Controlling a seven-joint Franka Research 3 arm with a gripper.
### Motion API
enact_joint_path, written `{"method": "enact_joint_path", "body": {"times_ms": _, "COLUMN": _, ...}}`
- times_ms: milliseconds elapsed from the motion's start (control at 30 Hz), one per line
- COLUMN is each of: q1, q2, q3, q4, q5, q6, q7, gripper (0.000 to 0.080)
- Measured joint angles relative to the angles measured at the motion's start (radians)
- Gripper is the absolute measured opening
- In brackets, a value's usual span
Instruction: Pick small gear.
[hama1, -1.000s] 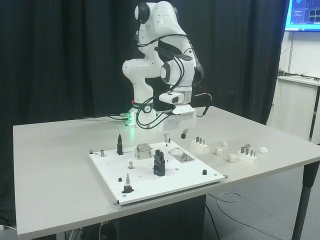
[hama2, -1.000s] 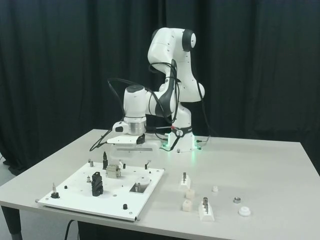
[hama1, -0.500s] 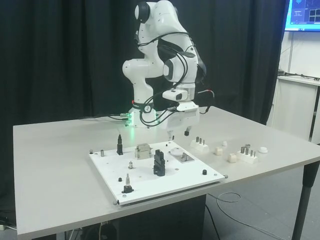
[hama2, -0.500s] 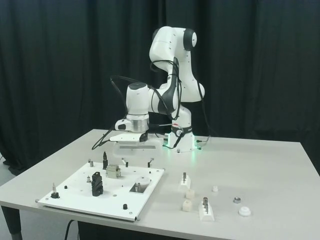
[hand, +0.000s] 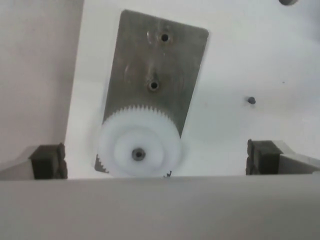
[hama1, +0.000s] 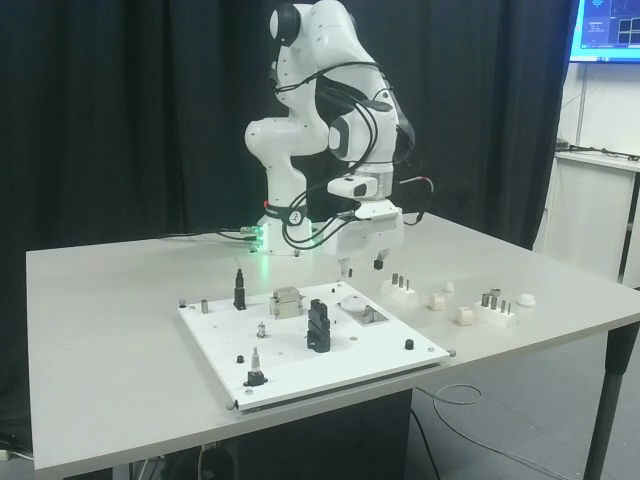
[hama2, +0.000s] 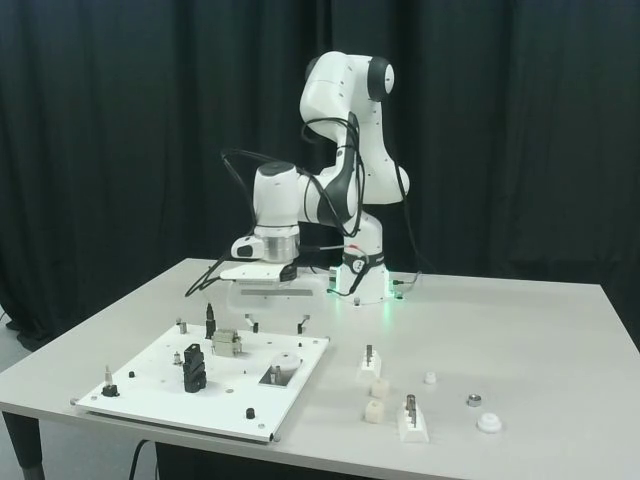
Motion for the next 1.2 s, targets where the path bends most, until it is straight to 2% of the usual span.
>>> {"method": "enact_joint_path", "body": {"times_ms": 867, "q1": 0.048, "q2": -0.01, "q3": 0.003, "q4": 0.019, "q5": 0.013, "q6": 0.001, "q7": -0.001, "gripper": 0.08}}
{"method": "enact_joint_path", "body": {"times_ms": 1200, "q1": 0.094, "q2": -0.018, "q3": 0.02, "q4": 0.01, "q5": 0.022, "q6": -0.026, "q7": 0.002, "gripper": 0.08}}
